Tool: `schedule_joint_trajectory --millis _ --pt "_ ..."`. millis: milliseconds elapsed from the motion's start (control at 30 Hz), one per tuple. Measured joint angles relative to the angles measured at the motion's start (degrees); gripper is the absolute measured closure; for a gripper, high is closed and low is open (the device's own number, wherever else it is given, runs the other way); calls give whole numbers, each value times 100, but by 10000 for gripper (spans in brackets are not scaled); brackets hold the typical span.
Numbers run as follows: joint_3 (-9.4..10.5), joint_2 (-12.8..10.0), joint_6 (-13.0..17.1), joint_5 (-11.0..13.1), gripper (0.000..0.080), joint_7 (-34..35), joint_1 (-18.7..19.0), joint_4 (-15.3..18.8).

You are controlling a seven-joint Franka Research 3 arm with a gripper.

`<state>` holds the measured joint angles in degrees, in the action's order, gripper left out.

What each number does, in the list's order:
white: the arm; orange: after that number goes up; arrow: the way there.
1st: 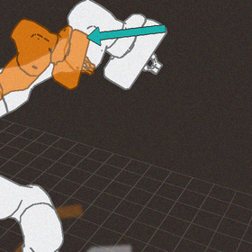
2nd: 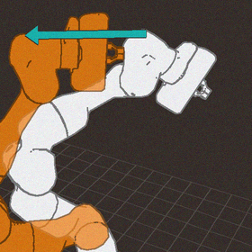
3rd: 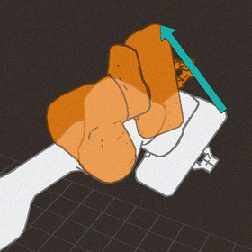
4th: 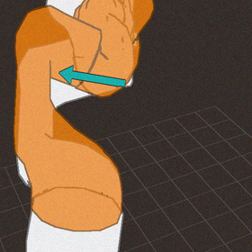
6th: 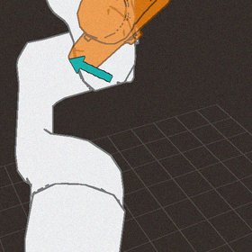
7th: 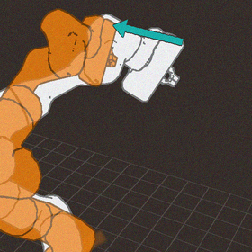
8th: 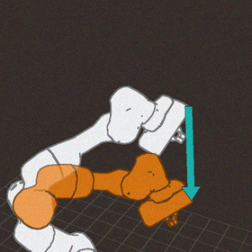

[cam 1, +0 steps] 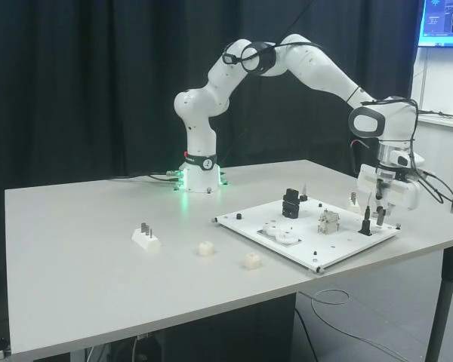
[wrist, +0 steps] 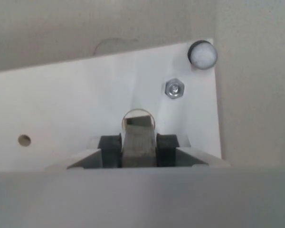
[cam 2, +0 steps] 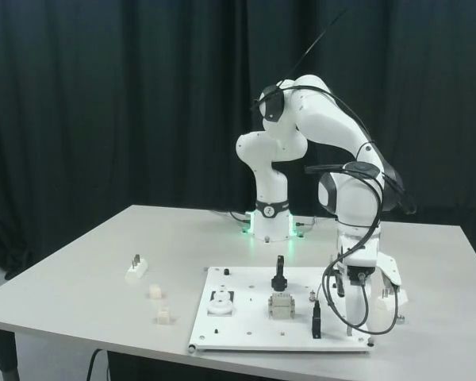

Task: Insert square peg 4.

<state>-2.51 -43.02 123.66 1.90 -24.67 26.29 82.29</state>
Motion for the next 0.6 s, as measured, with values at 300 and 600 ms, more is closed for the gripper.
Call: schedule_joint_trajectory --millis 300,600 --pt "-18 -54 41 112 652 0 0 0" --pt "-24 -60 47 134 652 0 0 -7"
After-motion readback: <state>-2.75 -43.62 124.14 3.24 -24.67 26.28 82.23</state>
